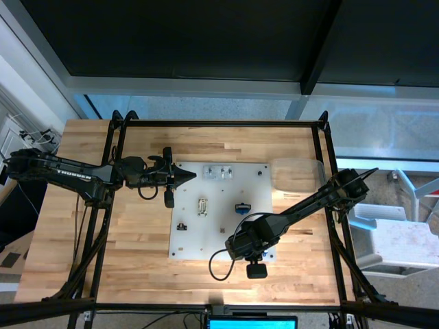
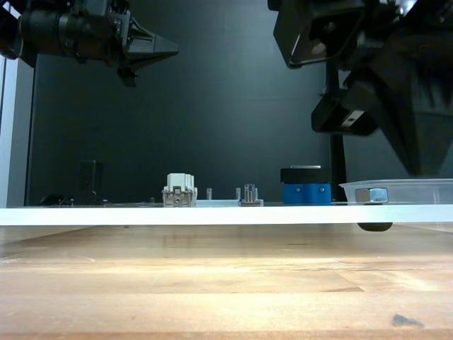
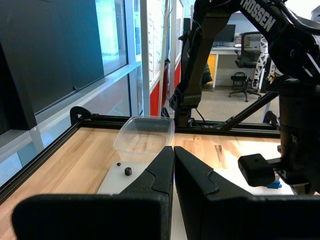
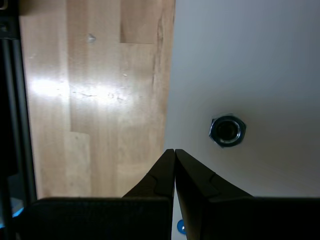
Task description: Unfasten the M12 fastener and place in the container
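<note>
While beside the M12 nut point(image 4: 227, 131), my right gripper point(image 4: 174, 150) together, empty; left gripper point(image 3: 174, 148) together, above far-left edge of board point(image 1: 206, 236).

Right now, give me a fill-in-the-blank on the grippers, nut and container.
1. The right gripper, over the board's near right edge, is ___, holding nothing.
2. The nut sits on the ___, not in the container.
3. The container stands by the board's far ___ corner.
4. The left gripper, shut, hovers over the board's far ___ corner.
Missing: shut; board; right; left.
</note>
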